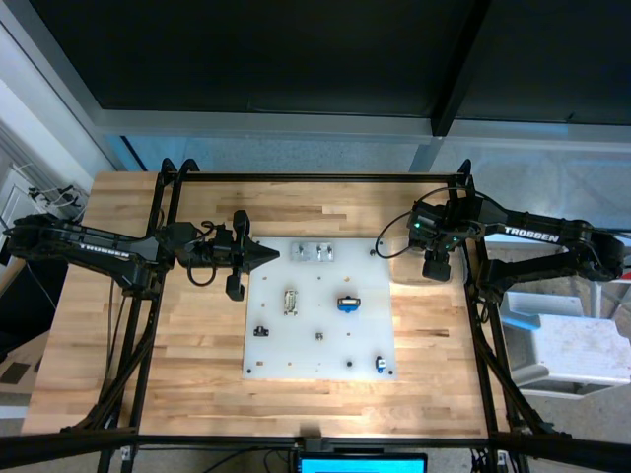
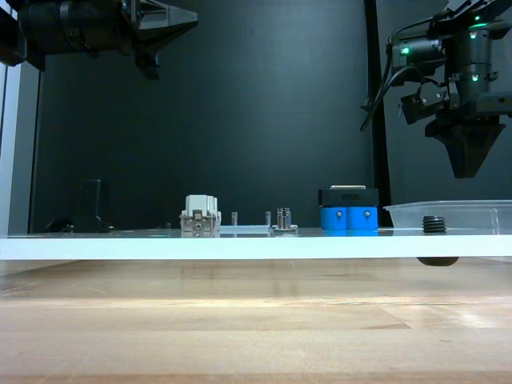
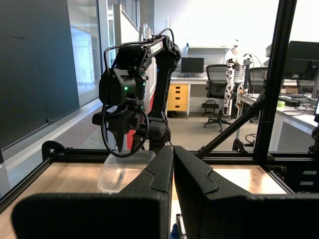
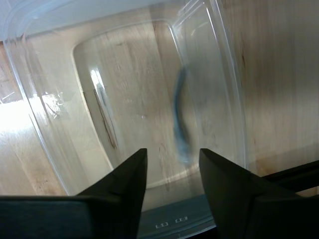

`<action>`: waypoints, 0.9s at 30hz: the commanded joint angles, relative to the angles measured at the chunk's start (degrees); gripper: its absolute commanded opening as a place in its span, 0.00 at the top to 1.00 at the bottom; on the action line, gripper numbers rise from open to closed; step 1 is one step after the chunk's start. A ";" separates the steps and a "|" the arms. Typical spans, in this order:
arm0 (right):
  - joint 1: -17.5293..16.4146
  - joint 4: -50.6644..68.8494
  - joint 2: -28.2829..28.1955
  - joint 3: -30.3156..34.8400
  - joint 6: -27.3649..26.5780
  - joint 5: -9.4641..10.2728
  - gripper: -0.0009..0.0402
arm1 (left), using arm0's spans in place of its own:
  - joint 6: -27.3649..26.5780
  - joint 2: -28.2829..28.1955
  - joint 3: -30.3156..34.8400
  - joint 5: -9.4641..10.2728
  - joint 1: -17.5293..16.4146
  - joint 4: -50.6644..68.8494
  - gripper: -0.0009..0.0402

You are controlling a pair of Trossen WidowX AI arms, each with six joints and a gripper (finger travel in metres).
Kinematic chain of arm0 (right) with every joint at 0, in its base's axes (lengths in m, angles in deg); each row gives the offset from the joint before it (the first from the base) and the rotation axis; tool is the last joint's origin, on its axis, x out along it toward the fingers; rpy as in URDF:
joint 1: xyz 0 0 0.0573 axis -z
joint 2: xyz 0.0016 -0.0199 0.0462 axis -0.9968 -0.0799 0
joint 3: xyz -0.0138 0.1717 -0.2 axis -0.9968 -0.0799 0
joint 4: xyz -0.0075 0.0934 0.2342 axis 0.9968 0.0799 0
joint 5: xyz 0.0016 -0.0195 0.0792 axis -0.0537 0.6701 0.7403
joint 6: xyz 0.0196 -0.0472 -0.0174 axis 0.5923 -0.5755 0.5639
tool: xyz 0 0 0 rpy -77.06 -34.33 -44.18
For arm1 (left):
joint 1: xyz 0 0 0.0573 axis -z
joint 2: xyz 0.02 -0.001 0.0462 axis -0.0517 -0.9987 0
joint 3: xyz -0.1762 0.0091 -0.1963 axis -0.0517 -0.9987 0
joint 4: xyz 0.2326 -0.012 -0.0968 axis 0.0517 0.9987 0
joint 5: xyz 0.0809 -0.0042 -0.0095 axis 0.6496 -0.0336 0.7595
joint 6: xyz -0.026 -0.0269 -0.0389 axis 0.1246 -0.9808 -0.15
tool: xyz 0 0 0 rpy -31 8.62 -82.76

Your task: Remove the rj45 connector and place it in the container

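The right gripper [image 1: 437, 266] hangs straight over the clear rectangular plastic tub with rounded corners, the container [image 1: 394, 273]. This is at the right middle of the high view, just off the right edge of the flat white board [image 1: 315, 355]. At the upper right of the low view the gripper points down and stands well above the tub's rim. Its two black fingers are apart, with nothing between them.

Directly under the gap, inside the tub, I see a blurred bluish streak [image 4: 179, 119], and its length runs along the tub's long wall. I judge that this is the tiny pale rj45 connector, lying in the tub or falling into it, but I cannot tell for sure. So the thing lies straight below the right hand, not to one side, and the right arm is much the nearer.

The left gripper [image 1: 268, 255] is at the board's upper left edge, held high and level and pointing to the right. Its fingers are pressed together and hold nothing.
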 commanded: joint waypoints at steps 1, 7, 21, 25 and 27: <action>-0.02 -0.02 0.00 0.04 0.70 -0.02 0.55 | 0.02 0.00 0.00 0.00 0.00 0.00 0.98; -0.02 -0.07 0.00 0.07 1.07 -0.02 0.46 | 0.02 0.00 0.00 0.00 -0.02 0.00 0.98; -0.02 0.09 0.00 0.04 1.05 -0.04 0.44 | 0.02 0.00 0.00 0.00 0.00 0.00 0.98; -0.02 0.17 0.00 0.07 1.05 -0.04 0.44 | 0.02 0.00 0.00 0.00 0.00 0.00 0.98; -0.02 0.15 0.00 0.07 1.03 -0.04 0.44 | 0.02 0.00 0.00 0.00 -0.02 0.00 0.98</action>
